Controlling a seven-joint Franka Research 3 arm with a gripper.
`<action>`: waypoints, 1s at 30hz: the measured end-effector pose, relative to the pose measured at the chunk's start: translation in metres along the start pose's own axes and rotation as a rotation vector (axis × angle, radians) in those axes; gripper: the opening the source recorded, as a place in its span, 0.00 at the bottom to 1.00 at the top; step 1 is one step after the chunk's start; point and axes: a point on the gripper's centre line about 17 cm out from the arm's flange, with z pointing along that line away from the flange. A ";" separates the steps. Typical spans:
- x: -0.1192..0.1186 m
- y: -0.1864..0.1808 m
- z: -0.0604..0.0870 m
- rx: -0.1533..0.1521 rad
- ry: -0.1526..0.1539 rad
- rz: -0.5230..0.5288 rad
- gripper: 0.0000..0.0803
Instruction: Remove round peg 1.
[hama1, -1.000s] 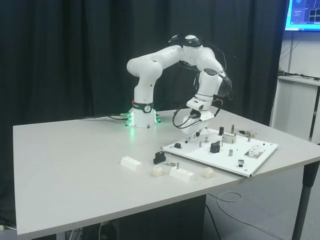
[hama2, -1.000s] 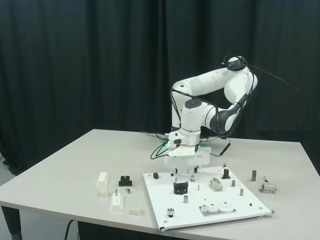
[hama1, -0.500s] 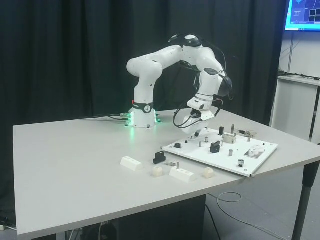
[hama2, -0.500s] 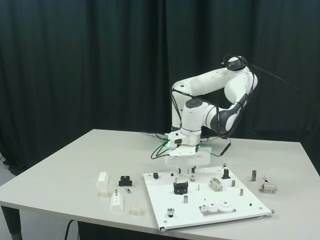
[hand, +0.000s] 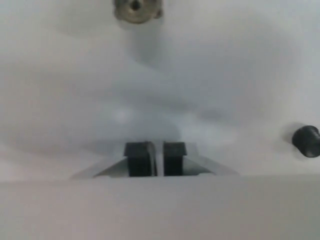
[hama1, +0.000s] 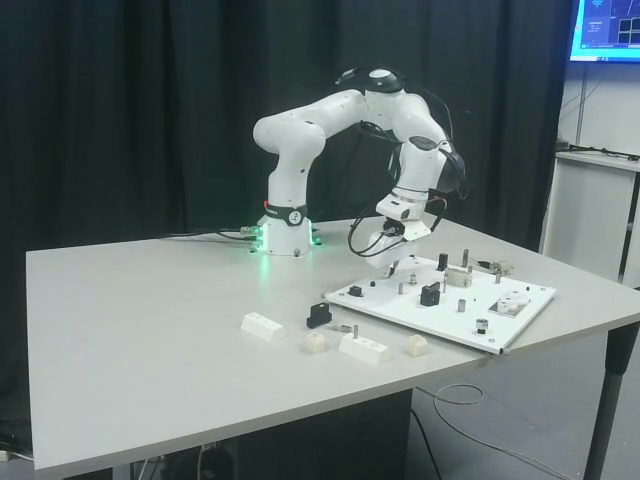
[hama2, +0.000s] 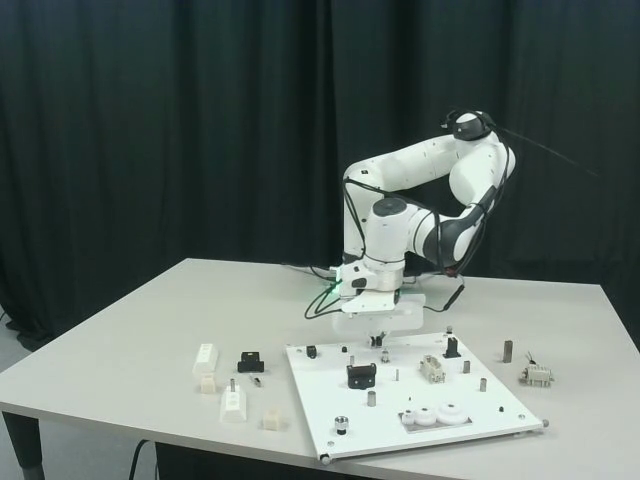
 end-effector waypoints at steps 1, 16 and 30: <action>0.000 -0.001 0.000 0.000 0.000 -0.001 0.13; -0.001 -0.002 0.000 -0.002 -0.001 -0.005 0.03; -0.002 -0.001 -0.002 -0.020 -0.020 -0.022 0.03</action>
